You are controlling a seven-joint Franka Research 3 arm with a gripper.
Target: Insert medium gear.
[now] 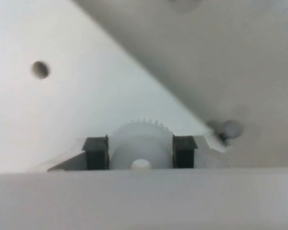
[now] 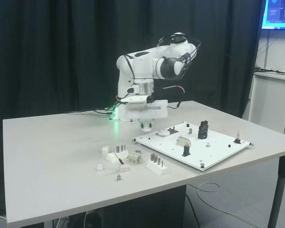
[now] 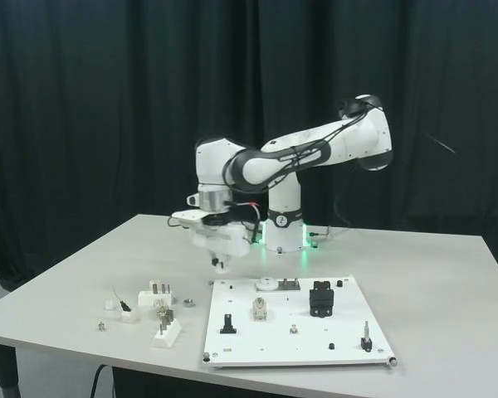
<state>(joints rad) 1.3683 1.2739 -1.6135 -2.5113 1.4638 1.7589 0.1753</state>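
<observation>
Gear in transit
Your pincer [image 1: 141, 152] is pinching the white medium gear [image 1: 140, 139] by its sides, held high so it clears the white board's [image 3: 349, 340] corner.

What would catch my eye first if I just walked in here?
Probably the white arm bending over the grey table, with a green glow at its base. Its claw hangs above the corner of a white board dotted with small parts, holding a white toothed gear between two black fingers.
</observation>
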